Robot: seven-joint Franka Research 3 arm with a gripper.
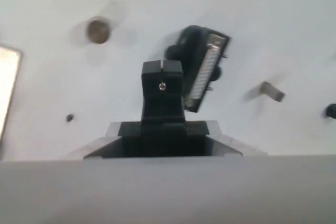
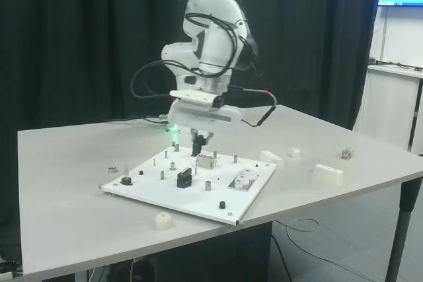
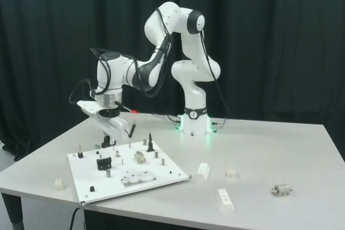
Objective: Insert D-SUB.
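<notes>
The D-SUB connector point(image 1: 203, 69) is black with a metal face of pins and lies on the white board point(image 1: 247, 14). In the wrist view it sits just beyond and to one side of my fingertips, apart from them. My gripper point(image 1: 162, 69) is shut, its two black fingers pressed together with nothing visible between them. In the room views the gripper point(image 2: 197, 143) point(image 3: 110, 141) hangs low over the back part of the board point(image 2: 198, 201). The black connector point(image 2: 184, 177) point(image 3: 103, 162) lies in front of it. A metal-framed socket point(image 2: 206, 160) stands beside it.
Several short pegs and a black post point(image 3: 150, 145) stand on the board, with a white gear block point(image 2: 243, 178) near its front right. A round metal stud point(image 1: 98, 30) lies close by. White blocks point(image 2: 328, 173) point(image 2: 162, 220) and a small metal part point(image 2: 346, 154) lie on the grey table.
</notes>
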